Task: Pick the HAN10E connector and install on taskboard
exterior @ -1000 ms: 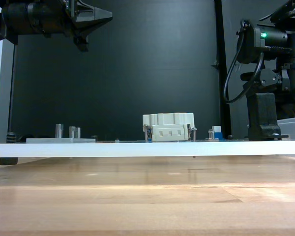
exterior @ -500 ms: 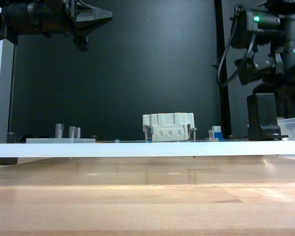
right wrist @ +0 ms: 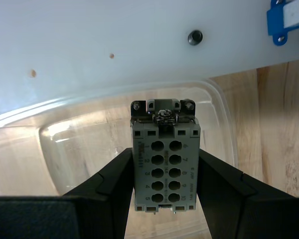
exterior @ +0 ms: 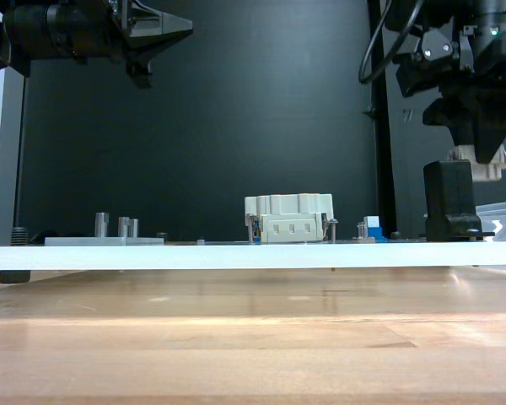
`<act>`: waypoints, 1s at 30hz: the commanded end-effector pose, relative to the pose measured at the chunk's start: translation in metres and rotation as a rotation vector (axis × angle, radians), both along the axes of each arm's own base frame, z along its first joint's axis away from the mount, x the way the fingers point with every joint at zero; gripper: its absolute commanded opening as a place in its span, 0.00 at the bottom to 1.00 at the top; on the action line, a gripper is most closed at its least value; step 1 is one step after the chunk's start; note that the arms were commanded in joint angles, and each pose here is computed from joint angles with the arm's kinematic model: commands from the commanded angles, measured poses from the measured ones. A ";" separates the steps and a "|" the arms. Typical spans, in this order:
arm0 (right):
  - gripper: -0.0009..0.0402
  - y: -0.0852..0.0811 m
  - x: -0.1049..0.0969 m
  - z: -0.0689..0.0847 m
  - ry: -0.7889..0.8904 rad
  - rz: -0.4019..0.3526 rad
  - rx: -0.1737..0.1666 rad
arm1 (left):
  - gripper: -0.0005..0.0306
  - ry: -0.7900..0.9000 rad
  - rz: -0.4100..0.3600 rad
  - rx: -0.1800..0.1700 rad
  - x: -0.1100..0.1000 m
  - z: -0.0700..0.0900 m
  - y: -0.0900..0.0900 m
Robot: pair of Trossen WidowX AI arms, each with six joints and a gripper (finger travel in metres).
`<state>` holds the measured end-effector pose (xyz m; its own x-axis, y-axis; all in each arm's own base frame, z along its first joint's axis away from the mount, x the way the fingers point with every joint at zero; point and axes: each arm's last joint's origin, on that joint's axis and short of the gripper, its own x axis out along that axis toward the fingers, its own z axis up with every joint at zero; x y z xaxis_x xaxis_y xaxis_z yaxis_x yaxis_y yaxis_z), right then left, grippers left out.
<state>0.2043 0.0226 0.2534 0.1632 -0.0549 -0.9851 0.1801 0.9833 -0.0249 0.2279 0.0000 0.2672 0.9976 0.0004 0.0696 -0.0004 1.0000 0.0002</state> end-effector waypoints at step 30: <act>0.09 0.069 0.124 0.020 -0.023 0.098 0.041 | 0.02 0.000 0.000 0.000 0.000 0.000 0.000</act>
<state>0.3219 0.0895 0.2749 0.1892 0.0037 -0.9819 0.0762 0.9969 0.0184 0.2279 0.0000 0.2672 0.9976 0.0004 0.0696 -0.0004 1.0000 0.0002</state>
